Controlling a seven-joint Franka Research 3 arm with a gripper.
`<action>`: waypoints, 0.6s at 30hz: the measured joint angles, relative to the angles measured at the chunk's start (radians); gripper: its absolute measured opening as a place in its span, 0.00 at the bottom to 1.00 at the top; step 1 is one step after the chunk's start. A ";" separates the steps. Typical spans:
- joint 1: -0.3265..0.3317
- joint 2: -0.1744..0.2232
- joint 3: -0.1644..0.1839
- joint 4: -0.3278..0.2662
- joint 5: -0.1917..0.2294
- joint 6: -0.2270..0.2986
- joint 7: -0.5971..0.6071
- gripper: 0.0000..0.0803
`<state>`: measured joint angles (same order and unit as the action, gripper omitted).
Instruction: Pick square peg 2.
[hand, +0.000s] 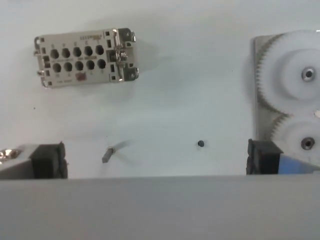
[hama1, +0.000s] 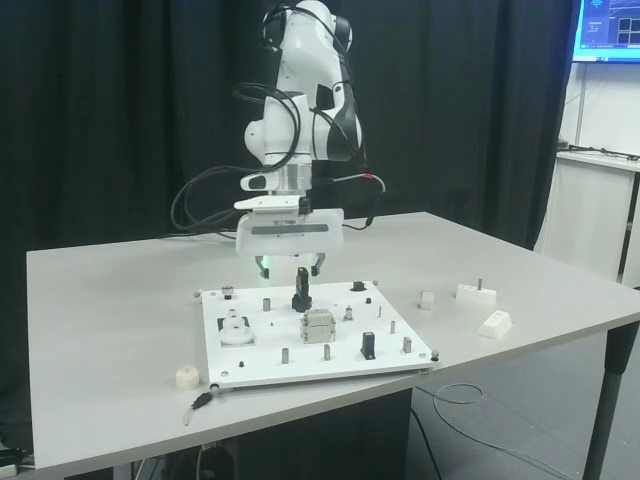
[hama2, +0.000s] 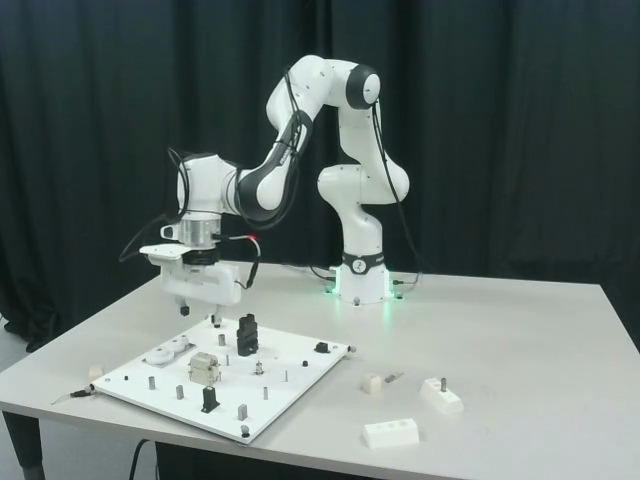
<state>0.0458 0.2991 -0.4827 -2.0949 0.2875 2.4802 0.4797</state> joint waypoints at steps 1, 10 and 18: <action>0.000 0.000 -0.001 0.002 0.000 -0.004 0.000 1.00; 0.000 0.000 -0.009 0.014 0.000 -0.033 -0.001 1.00; 0.000 0.000 -0.014 0.023 0.000 -0.056 -0.002 1.00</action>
<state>0.0458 0.2990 -0.4970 -2.0718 0.2875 2.4238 0.4782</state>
